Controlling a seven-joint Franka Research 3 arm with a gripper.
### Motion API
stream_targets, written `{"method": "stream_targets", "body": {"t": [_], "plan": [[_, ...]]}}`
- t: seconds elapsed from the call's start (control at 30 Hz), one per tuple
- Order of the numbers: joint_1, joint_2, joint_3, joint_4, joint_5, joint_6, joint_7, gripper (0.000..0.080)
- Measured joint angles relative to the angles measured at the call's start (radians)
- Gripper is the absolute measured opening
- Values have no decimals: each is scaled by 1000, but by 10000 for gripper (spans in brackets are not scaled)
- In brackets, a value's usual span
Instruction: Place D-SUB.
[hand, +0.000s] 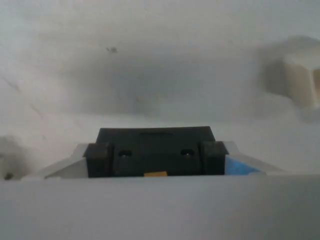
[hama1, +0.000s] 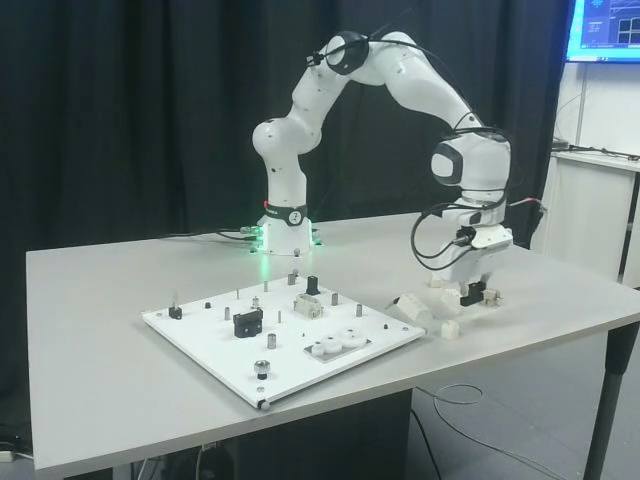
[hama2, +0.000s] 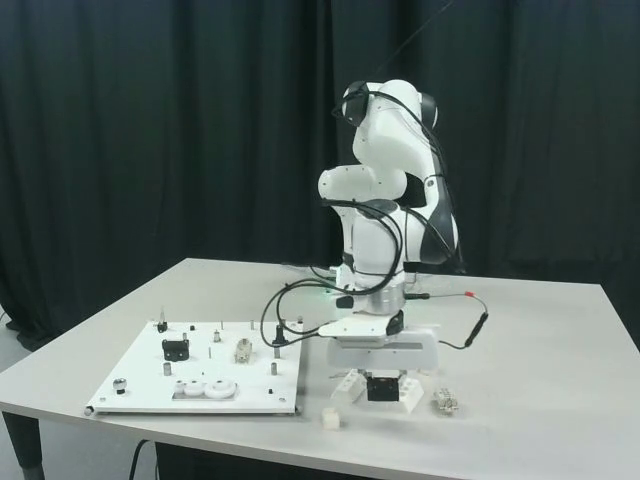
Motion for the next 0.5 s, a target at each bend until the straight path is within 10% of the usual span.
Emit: {"method": "stream_targets", "body": {"t": [0.5], "plan": [[13, 94, 4, 85, 0, 3, 29, 383]]}}
